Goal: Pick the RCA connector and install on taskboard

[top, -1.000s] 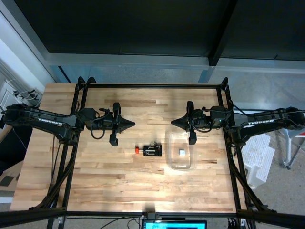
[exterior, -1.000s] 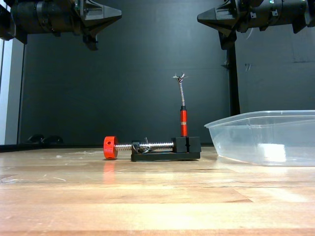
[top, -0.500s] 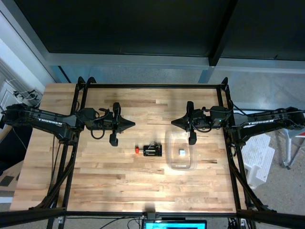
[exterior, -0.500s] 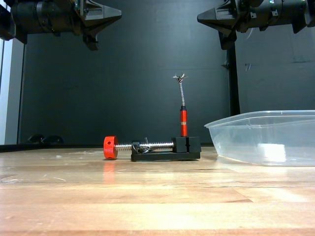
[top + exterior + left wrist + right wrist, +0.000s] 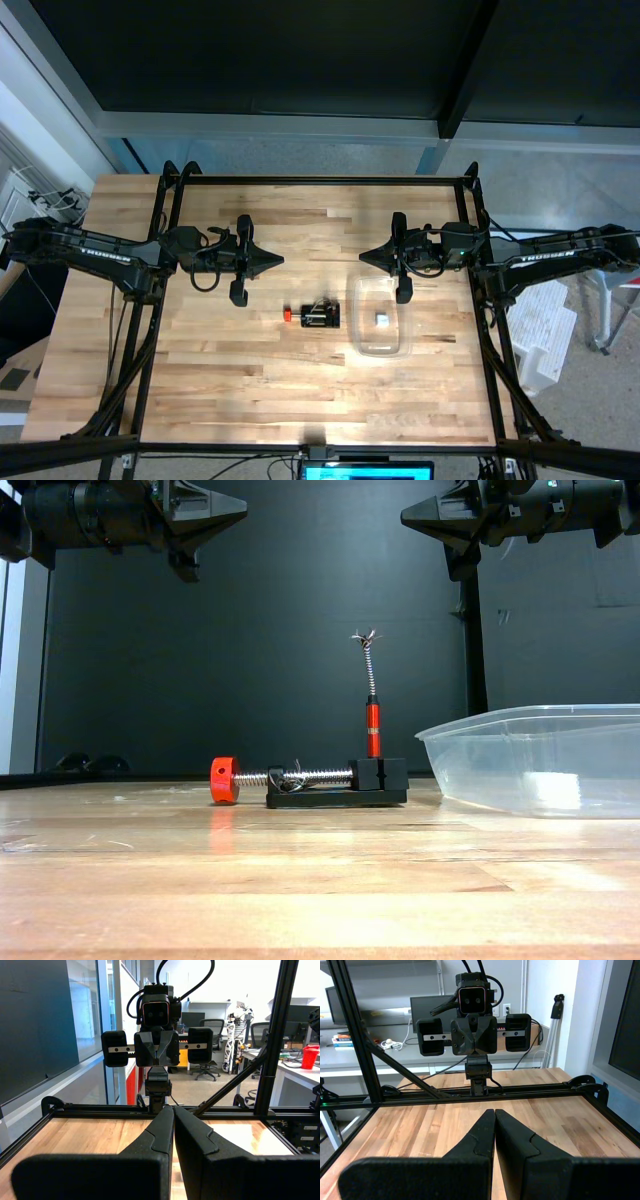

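Nothing has moved since the earlier frames; both arms hang still above the desk (image 5: 250,380). The left fingers (image 5: 172,1110) are pressed together, holding nothing, and so are the right fingers (image 5: 494,1112). The two sets of tips point at each other across a gap. Below that gap, well apart from both, a black vise (image 5: 335,783) with a red knob (image 5: 224,779) sits on the desk. The red connector (image 5: 372,725) stands upright on the vise, its braided cable (image 5: 369,670) rising free. Below the right fingers, a clear tray (image 5: 500,765) holds a white block (image 5: 382,319).
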